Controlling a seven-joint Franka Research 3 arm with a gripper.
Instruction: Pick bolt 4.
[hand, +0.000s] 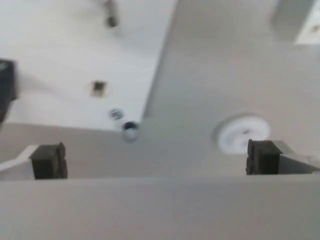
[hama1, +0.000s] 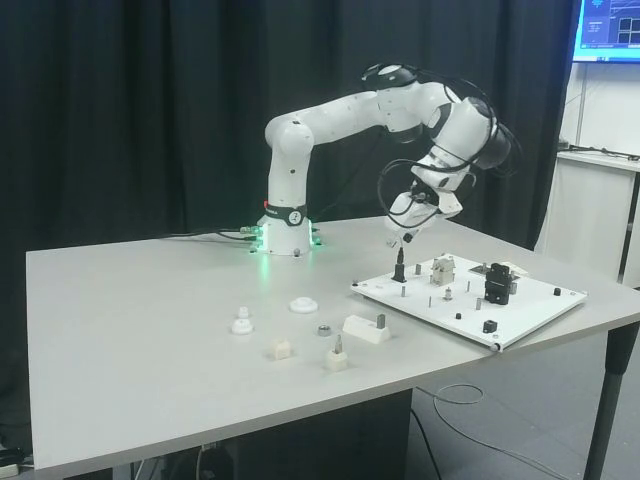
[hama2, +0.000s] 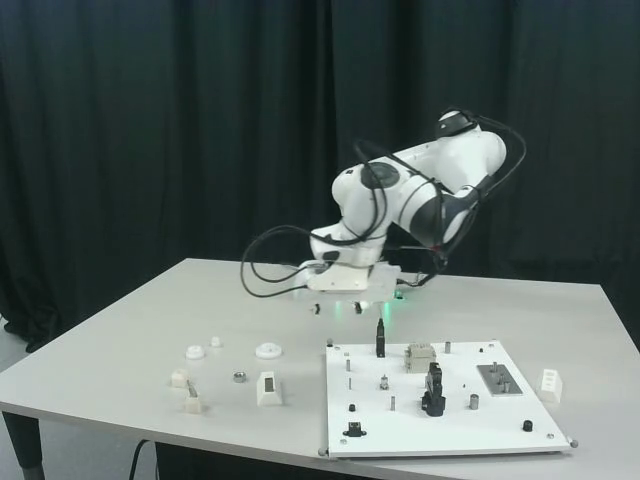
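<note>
My gripper (hand: 155, 159) hangs open above the table, just off the near-left corner of the white board (hama2: 420, 432), with nothing between its black fingertips (hand: 48, 161). It also shows in the room views as the gripper (hama1: 400, 236) and the gripper (hama2: 337, 308). Several small bolts stand on the board, among them a thin pin (hama2: 348, 366) and a short bolt (hama2: 383, 382). No mark shows which one is bolt 4. The wrist view catches one blurred bolt (hand: 110, 15), a square hole (hand: 99, 88) and a small screw head (hand: 116, 114) near the board's corner.
A tall black peg (hama1: 400, 268) stands on the board close below my gripper. A white round disc (hand: 242, 133) lies on the grey table beside the board's corner. Small white blocks (hama1: 365, 329) and a metal ring (hama1: 324, 329) sit further along the table. Black fixtures (hama2: 433, 388) rise mid-board.
</note>
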